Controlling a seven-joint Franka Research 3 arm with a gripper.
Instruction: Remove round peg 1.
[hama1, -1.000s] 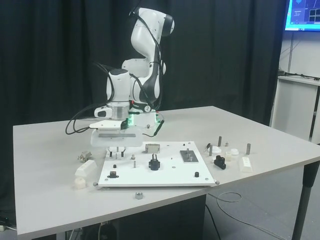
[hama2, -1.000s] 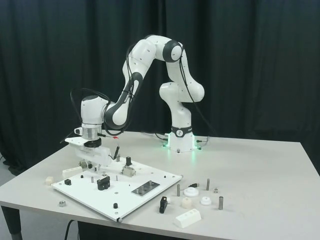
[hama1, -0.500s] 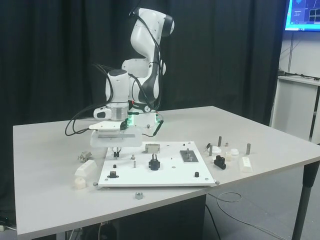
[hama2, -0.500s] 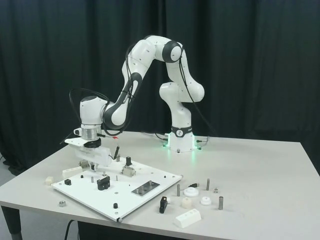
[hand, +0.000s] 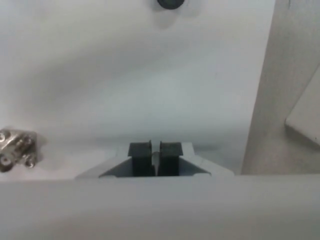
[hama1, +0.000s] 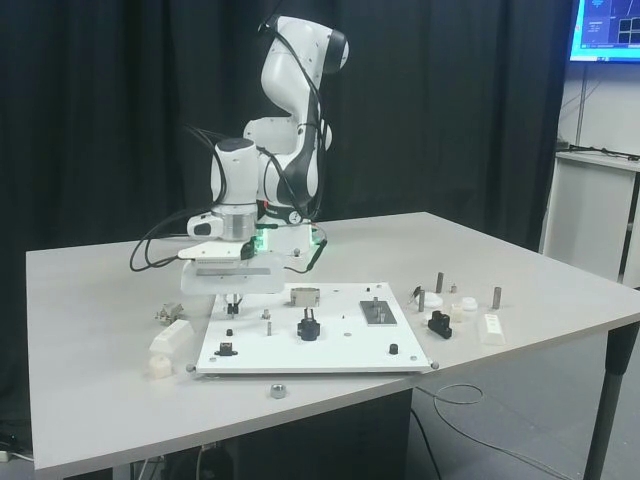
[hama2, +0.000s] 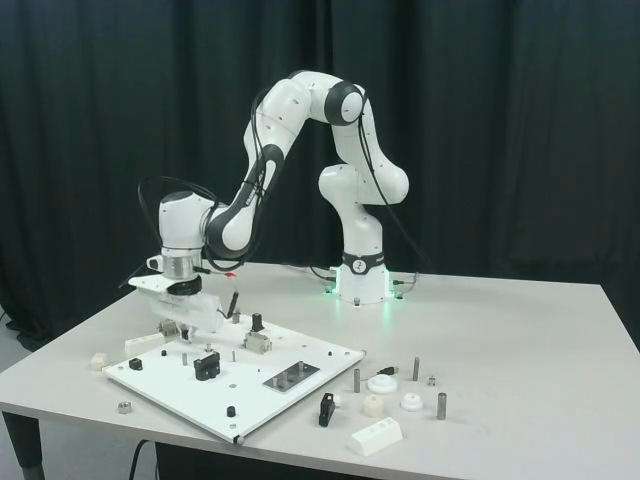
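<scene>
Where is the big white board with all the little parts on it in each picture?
Wrist view: the white board fills most of the picture, behind the pincer.
First room view: white board at the table's front, below the pincer.
Second room view: lower left.
Shared landmark: the pincer.

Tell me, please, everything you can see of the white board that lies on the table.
The white board is a flat, square-looking plate that seems rigid, lying flat on the grey table near its front edge, turned askew in the second room view. Small fixtures stand on it: black blocks, thin metal pins and a grey metal plate. A fastener marks the one corner. The gripper hangs just above its far corner, fingers nearly together. A loose nut lies just off its edge.
</scene>
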